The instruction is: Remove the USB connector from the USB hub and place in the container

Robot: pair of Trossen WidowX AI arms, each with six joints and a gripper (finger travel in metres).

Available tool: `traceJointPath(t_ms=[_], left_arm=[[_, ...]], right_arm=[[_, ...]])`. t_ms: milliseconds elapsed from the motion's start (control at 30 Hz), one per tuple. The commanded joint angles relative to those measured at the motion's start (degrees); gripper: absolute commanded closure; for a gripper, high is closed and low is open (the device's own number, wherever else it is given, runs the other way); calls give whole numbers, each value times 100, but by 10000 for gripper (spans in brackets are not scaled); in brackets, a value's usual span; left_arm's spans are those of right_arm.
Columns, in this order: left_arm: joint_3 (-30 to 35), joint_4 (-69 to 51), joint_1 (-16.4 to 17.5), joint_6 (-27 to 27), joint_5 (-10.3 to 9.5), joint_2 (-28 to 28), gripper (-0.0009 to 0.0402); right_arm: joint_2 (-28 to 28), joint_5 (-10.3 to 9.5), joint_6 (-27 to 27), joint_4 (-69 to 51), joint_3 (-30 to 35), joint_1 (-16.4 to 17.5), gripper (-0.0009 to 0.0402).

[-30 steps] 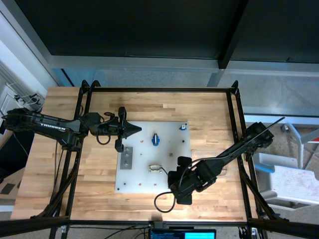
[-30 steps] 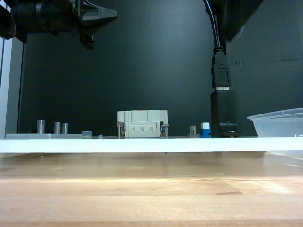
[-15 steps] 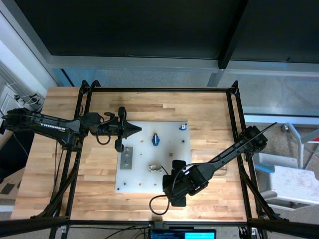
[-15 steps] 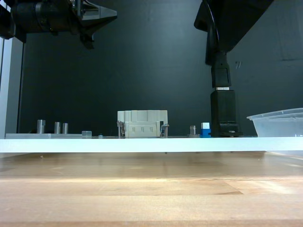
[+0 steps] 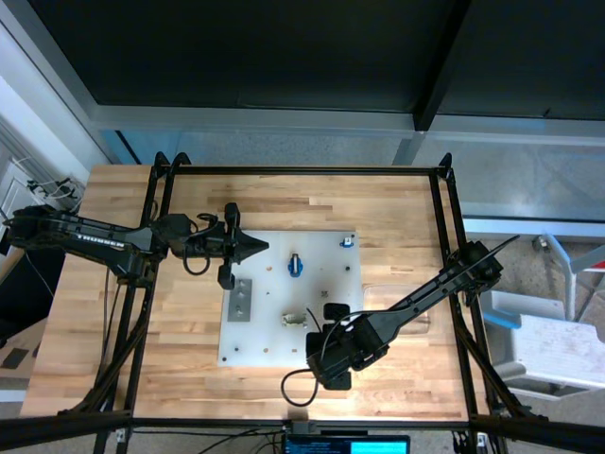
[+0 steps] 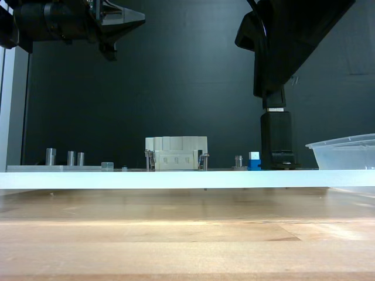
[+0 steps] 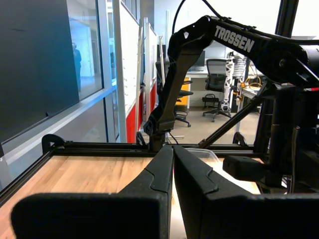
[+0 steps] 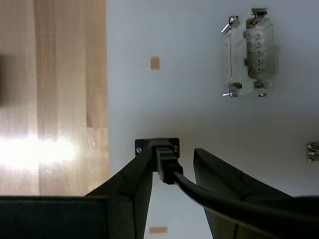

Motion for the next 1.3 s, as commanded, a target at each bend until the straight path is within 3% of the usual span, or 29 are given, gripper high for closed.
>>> traceJointPath(t_ms=[33, 267, 500, 1300], left_arm=[[2, 4, 0, 0, -2, 0, 392], [2, 4, 0, 0, 0, 0, 392], [2, 4, 0, 0, 0, 2, 392], [2, 4, 0, 0, 0, 2, 392]], right_arm=[[-4, -46, -4, -116, 0, -2, 296], [-4, -46, -61, -116, 0, -2, 323], [-4, -44, -114, -94, 0, -2, 397], [-199, 98, -39, 52, -133, 39, 394]])
